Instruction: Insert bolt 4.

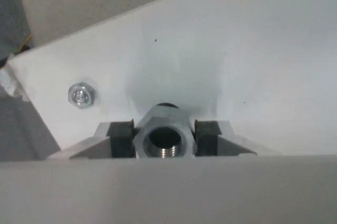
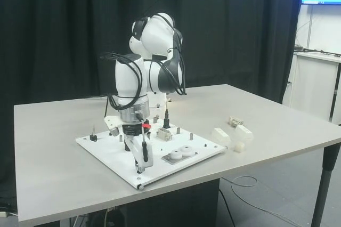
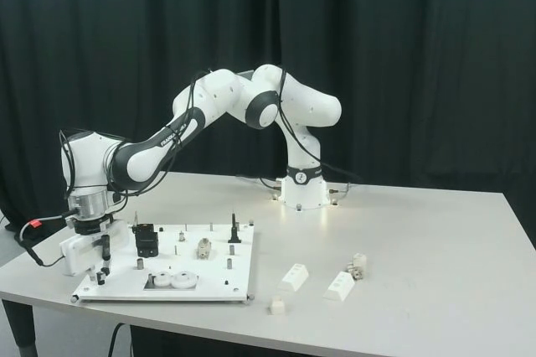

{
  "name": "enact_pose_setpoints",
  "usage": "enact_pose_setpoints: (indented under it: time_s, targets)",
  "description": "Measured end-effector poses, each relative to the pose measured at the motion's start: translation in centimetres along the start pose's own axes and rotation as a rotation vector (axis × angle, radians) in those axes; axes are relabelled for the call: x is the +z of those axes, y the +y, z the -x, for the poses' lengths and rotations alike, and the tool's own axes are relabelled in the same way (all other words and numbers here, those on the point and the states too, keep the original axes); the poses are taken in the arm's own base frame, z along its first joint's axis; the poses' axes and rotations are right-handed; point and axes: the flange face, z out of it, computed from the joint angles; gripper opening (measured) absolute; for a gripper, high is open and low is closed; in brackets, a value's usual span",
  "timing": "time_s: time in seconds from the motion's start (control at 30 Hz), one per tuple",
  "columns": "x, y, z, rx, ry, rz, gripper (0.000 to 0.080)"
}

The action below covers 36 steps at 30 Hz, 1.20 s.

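One bolt [image 1: 164, 137] sits clamped in the pincer [image 1: 164, 139], low over the white board [image 1: 253, 66]; the arm should keep it upright and descend slowly onto its hole.

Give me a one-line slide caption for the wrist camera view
Gripper shut on a threaded bolt just above the white board, beside an already seated bolt head.

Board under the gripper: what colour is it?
White; the board shows best in the wrist view, beneath the gripper.
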Motion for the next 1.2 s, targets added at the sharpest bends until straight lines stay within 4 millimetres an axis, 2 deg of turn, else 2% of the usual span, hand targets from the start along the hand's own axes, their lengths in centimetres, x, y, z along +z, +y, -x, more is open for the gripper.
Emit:
enact_pose_setpoints:
  time_s: [0.8,1.2]
  targets:
    - [0.02,-0.08,0.14,0.195,0.008,0.004,0.0242]
    - [0.00,-0.10,0.14,0.222,0.008,0.004,0.0242]
